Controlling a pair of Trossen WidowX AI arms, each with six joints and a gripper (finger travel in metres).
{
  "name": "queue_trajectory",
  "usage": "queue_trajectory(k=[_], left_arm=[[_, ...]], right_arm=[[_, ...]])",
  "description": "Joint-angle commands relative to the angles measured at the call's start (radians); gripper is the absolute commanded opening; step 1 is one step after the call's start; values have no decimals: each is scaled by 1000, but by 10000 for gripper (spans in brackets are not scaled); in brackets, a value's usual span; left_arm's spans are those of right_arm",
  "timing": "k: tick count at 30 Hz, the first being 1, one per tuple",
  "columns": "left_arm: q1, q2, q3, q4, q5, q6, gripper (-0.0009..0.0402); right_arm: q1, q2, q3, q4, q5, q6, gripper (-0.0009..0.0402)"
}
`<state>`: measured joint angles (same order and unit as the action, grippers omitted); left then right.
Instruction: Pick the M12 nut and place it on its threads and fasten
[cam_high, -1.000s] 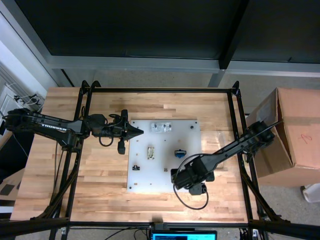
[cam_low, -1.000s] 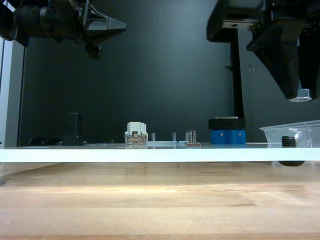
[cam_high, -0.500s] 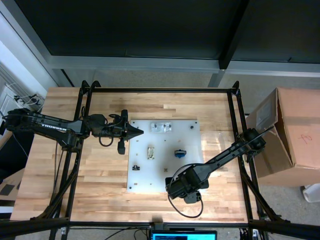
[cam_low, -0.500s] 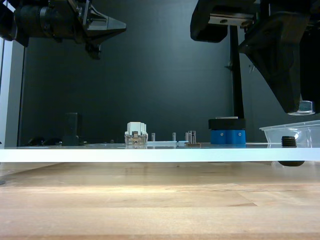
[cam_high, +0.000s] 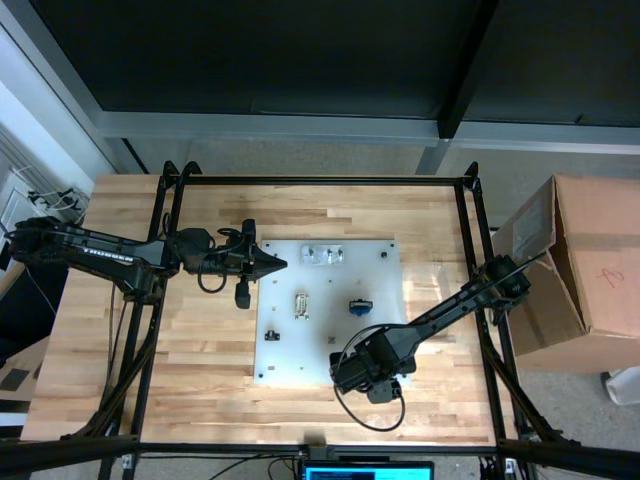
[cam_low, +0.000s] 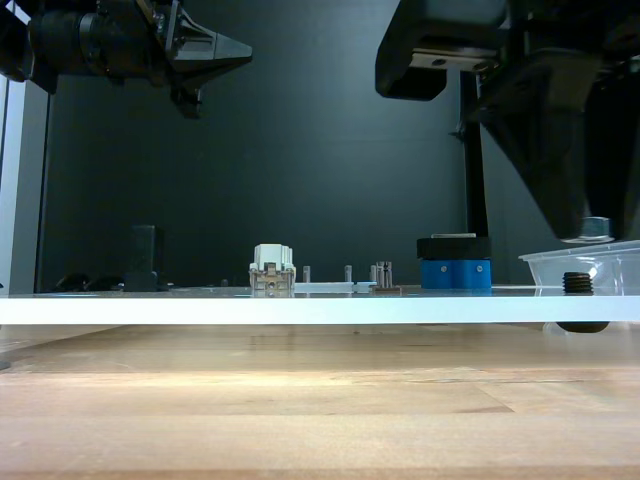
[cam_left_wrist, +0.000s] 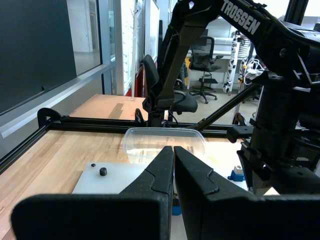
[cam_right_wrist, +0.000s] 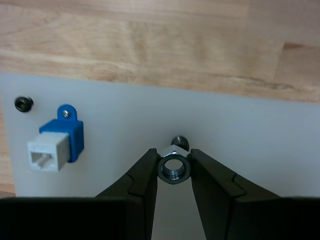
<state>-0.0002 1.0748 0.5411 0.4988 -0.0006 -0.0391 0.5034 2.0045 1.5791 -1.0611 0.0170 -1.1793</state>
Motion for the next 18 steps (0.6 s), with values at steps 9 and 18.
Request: queue_trajectory(k=[9, 18], left_arm=[[0, 0, 0, 0, 0, 0, 0], [0, 0, 0, 0, 0, 0, 0]], right_arm=[[-4, 0, 0, 4, 0, 3, 29], [-2, 16, 0, 13, 0, 4, 29]])
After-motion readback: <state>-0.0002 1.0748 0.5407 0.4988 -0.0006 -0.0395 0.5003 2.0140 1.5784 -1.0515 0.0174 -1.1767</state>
